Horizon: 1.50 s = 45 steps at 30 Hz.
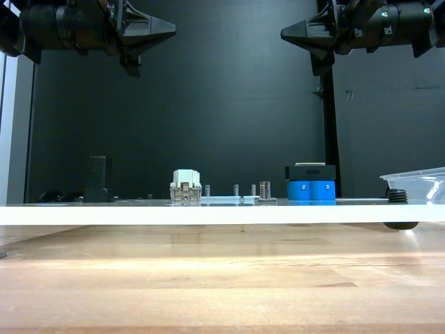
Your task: Pick the M12 nut and place it on its threads and fasten
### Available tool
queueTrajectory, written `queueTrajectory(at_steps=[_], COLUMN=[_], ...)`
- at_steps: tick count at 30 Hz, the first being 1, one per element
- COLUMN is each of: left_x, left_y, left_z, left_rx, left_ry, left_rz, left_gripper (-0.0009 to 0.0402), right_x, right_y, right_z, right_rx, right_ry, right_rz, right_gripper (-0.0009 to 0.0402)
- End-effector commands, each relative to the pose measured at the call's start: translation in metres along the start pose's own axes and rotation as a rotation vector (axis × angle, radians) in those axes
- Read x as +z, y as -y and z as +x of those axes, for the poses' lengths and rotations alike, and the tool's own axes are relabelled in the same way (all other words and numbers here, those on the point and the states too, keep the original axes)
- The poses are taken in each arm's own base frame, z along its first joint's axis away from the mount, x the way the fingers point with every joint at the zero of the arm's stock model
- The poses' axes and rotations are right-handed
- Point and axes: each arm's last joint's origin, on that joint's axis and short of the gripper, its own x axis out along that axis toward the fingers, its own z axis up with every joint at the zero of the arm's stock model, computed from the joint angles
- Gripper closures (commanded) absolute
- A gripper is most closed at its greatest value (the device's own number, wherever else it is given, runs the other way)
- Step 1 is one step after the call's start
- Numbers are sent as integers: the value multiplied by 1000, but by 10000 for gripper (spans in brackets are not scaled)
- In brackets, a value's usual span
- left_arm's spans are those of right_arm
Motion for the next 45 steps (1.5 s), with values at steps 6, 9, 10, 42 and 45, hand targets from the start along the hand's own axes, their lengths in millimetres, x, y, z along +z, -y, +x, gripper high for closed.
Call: queueTrajectory(at_steps=[6,9,10,42,45], left_x=[0,0,0,0,0], left_y=[0,0,0,0,0], left_z=[0,0,0,0,0], left_rx=[0,0,0,1,0], left_ry=[0,0,0,0,0], left_rz=[0,0,0,0,0], left_gripper=[393,393,393,393,393], right_x=[0,0,0,17,15], right_y=[0,0,0,-25,-34], right_z=[0,0,0,-20,-28], right_rx=[0,0,0,37,26], right_ry=[0,0,0,-599,-702], right_rz=[0,0,0,189,253], right_gripper=[393,393,393,393,393])
